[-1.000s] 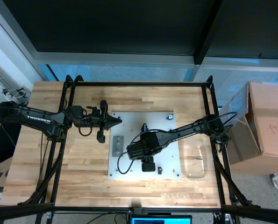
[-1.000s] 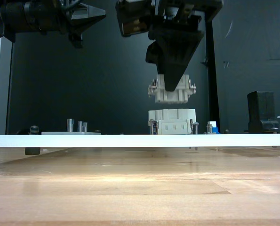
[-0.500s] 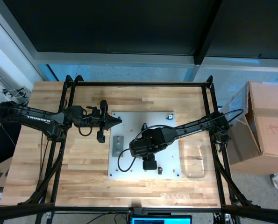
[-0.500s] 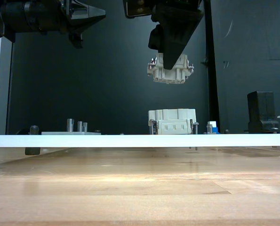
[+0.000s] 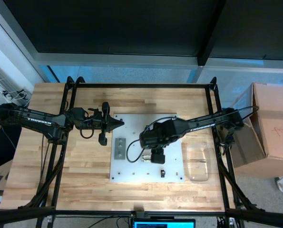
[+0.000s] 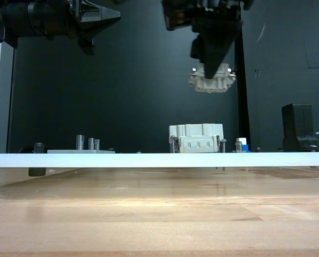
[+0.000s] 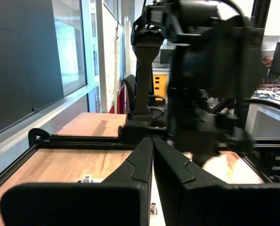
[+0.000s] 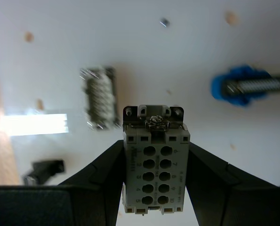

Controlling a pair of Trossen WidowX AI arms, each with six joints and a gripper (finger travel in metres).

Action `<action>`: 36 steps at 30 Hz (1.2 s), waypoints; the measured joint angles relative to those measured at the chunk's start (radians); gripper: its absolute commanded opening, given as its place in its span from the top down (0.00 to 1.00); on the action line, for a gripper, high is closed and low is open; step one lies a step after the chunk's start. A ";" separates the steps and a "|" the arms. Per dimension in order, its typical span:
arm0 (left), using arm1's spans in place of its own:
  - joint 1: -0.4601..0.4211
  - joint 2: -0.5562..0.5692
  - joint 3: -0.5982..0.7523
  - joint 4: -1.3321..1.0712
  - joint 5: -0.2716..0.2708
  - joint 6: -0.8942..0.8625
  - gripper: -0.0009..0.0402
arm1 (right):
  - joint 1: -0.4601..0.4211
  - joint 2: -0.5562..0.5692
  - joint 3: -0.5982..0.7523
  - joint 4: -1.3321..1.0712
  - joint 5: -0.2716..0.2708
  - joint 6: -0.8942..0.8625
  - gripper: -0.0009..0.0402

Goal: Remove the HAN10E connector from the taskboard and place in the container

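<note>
Right end effector (image 6: 211, 68) carried connector (image 6: 212, 82) right; left (image 5: 118, 123) hovers.

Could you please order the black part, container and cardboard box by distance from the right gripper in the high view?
1. Black part, on the board beside the right gripper, which holds the connector.
2. Container, on the table's right side.
3. Cardboard box, off the table, right.
Left gripper: shut, over the board's left edge.
</note>
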 measured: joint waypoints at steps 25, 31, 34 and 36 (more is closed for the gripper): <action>0.000 0.000 0.000 0.000 0.000 0.000 0.98 | -0.344 -0.520 -0.644 0.039 0.000 0.081 0.92; 0.000 0.000 0.000 0.000 0.000 0.000 0.98 | -0.442 -0.582 -0.746 0.041 0.000 0.080 0.92; 0.000 0.000 0.000 0.000 0.000 0.000 0.98 | -0.488 -0.602 -0.790 0.051 0.000 0.077 0.91; 0.000 0.000 0.000 0.000 0.000 0.000 0.98 | -0.513 -0.615 -0.821 0.065 0.000 0.072 0.90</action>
